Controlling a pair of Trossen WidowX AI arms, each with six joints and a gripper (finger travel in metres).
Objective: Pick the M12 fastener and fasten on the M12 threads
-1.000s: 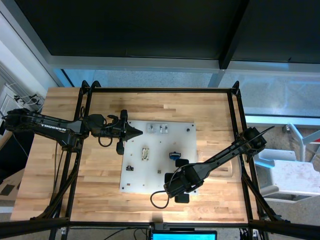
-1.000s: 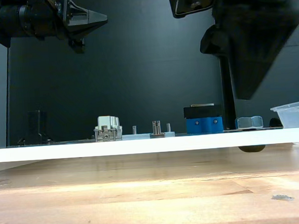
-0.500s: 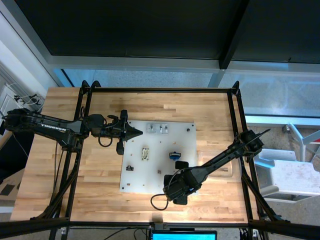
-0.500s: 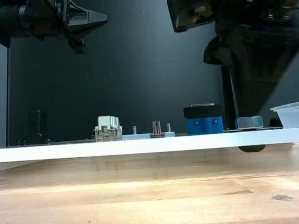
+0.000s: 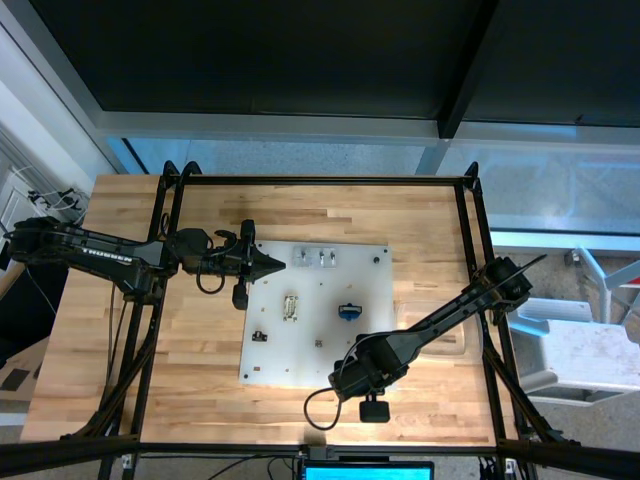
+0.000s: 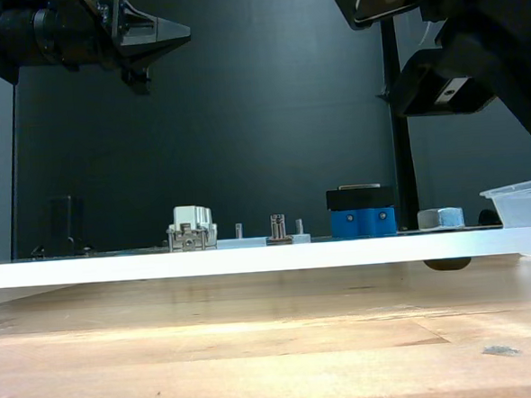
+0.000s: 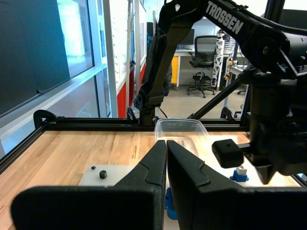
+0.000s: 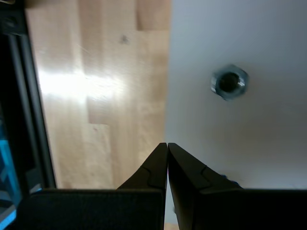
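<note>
M12 nut (image 8: 229,82): silver, hexagonal, sitting flat and low on the white board (image 8: 268,143) near its near right edge. It has a dark core in its bore, shows no ribs, and is touched by neither hand. Right hand (image 8: 167,146): fingers pressed together, empty, above the board's near edge, near the nut. Left hand (image 5: 276,264): pressed together, empty, raised over the board's far left edge. Clear tray (image 6: 522,199): on the table (image 5: 200,400), right of the board.

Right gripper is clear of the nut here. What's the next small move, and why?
Probably draw the right gripper up and away toward rest. It is shut on nothing over the white board's near edge, while the nut sits on its stud, no ribs showing. The left gripper is parked, shut, at the board's left edge.
</note>
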